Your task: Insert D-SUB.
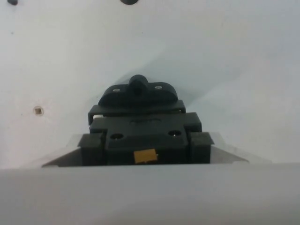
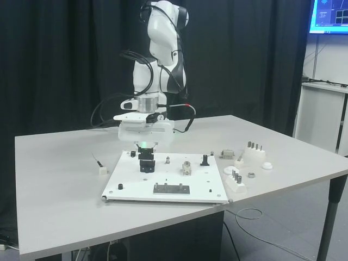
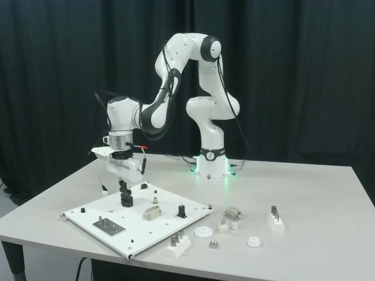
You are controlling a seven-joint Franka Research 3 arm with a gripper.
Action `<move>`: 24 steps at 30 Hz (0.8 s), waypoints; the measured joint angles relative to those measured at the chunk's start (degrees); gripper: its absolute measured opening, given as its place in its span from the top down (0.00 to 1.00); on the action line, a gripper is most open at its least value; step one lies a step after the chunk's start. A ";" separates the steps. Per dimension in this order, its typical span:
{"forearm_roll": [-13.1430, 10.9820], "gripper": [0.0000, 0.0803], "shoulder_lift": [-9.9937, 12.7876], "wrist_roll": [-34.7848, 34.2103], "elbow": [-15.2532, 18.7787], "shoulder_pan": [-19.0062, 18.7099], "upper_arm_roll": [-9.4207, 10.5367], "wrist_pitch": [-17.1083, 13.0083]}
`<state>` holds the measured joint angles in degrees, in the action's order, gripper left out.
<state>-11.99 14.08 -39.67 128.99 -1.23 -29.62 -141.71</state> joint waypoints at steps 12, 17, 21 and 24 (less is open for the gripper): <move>-1.57 0.53 0.02 -0.03 0.00 -0.17 0.11 -0.09; -1.60 0.53 0.08 -0.03 0.00 -0.15 0.11 -0.14; -1.60 0.53 0.17 -0.04 0.00 -0.15 0.08 -0.16; -1.60 0.53 0.23 -0.61 -0.01 -0.15 0.08 -0.19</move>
